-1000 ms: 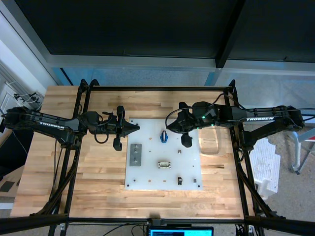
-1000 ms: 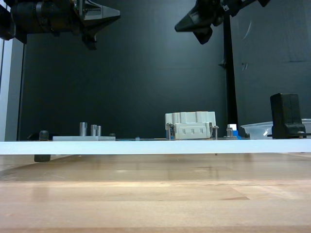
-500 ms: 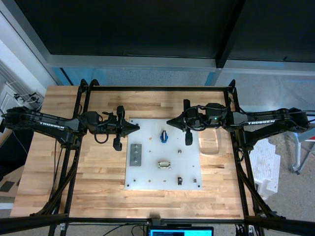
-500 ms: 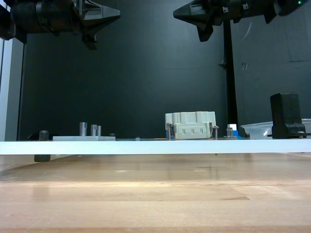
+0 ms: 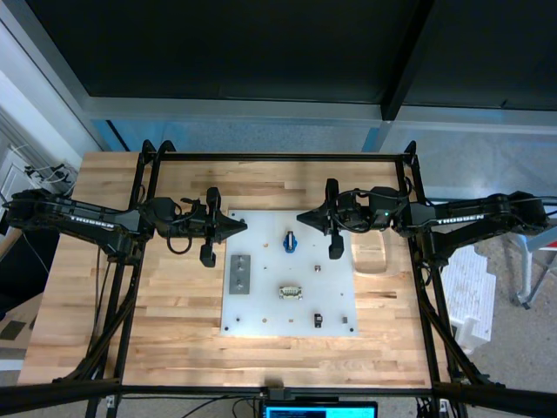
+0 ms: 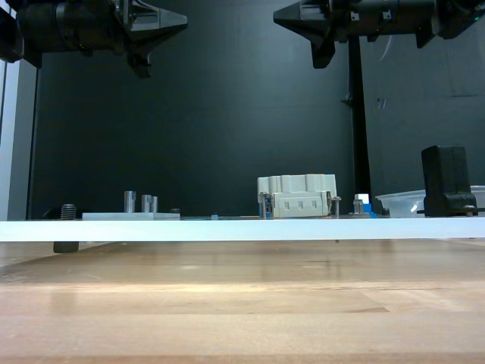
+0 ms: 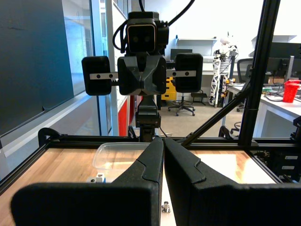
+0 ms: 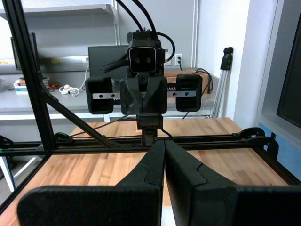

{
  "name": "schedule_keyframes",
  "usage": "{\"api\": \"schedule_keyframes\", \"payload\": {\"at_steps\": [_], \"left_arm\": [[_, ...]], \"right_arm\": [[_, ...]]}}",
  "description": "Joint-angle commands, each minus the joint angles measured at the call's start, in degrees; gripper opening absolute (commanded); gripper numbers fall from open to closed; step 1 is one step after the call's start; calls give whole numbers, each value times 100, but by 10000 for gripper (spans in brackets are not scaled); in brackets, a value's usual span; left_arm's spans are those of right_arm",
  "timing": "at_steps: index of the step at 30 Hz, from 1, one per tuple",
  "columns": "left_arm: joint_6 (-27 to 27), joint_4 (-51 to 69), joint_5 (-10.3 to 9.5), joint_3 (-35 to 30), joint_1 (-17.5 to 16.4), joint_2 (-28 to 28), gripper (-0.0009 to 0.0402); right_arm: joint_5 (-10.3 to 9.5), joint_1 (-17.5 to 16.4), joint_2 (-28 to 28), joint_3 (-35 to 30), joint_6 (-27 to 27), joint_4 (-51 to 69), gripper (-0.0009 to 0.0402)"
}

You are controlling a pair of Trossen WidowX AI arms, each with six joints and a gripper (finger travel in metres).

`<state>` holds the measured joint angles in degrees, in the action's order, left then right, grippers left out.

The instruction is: Pick the 16mm bar and install on taskboard

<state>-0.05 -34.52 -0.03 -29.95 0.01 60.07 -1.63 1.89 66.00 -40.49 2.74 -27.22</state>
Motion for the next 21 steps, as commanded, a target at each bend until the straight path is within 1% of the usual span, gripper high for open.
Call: {"api": "schedule_keyframes", "payload": {"at_steps": [1, 3, 21], "left_arm": [[0, -2, 2, 0, 0, 2, 0], [0, -2, 2, 0, 0, 2, 0], [0, -2, 2, 0, -2, 2, 0]], "right_arm": [[7, -4, -68, 210, 133, -343, 0], [52, -4, -79, 262, 127, -317, 0], [52, -28, -70, 350, -46, -55, 0]]}}
